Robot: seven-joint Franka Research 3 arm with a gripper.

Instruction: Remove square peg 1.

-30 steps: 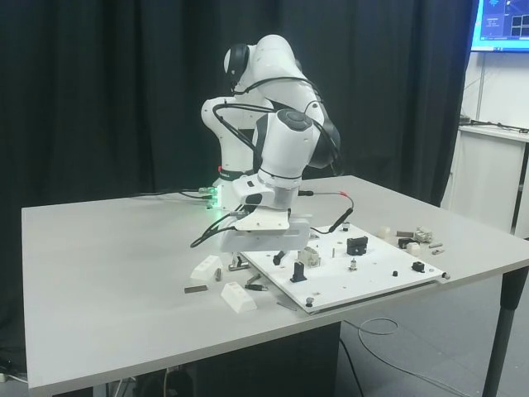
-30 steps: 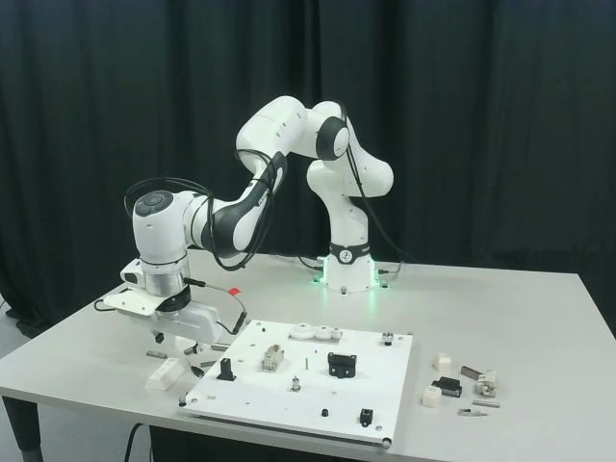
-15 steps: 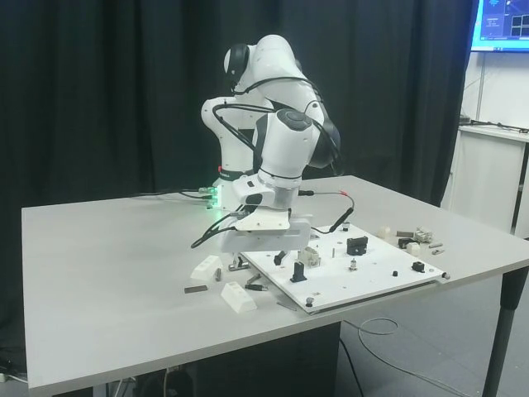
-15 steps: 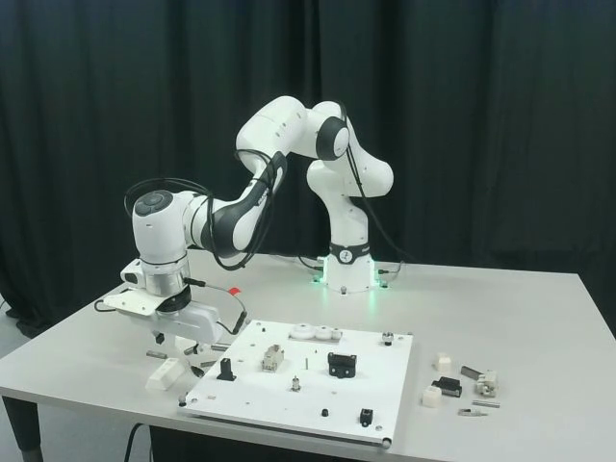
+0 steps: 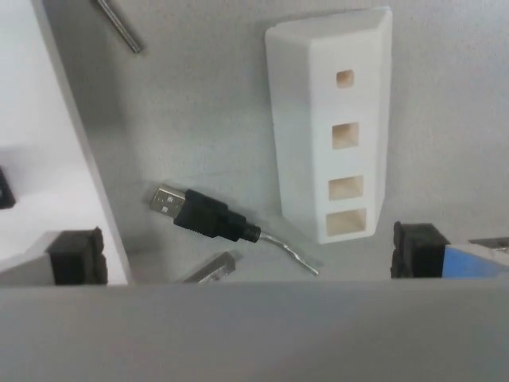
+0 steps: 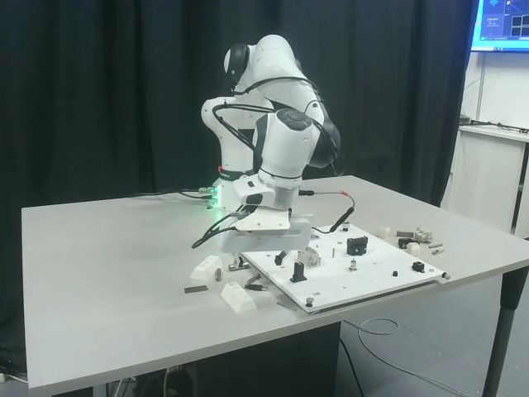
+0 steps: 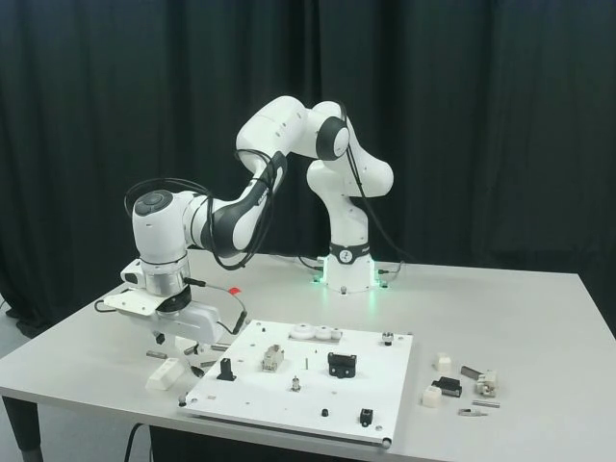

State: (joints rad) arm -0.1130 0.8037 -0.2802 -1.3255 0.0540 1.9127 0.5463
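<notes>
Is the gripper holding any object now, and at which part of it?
Nothing is held. The gripper is open above the white block with square holes and the black USB plug.

One white arm (image 7: 241,202) on one grey counter (image 7: 539,318). One white board (image 7: 318,390) on counter. Two white holder blocks beside board: one (image 6: 238,297) at front, one (image 6: 205,266) behind it. Nearer block (image 5: 330,123) in wrist view: four square holes in row. One black USB plug (image 5: 203,215) with short wire. Two black fingers (image 5: 77,256) in wrist view. Small parts at board's far side: too small to count.
</notes>
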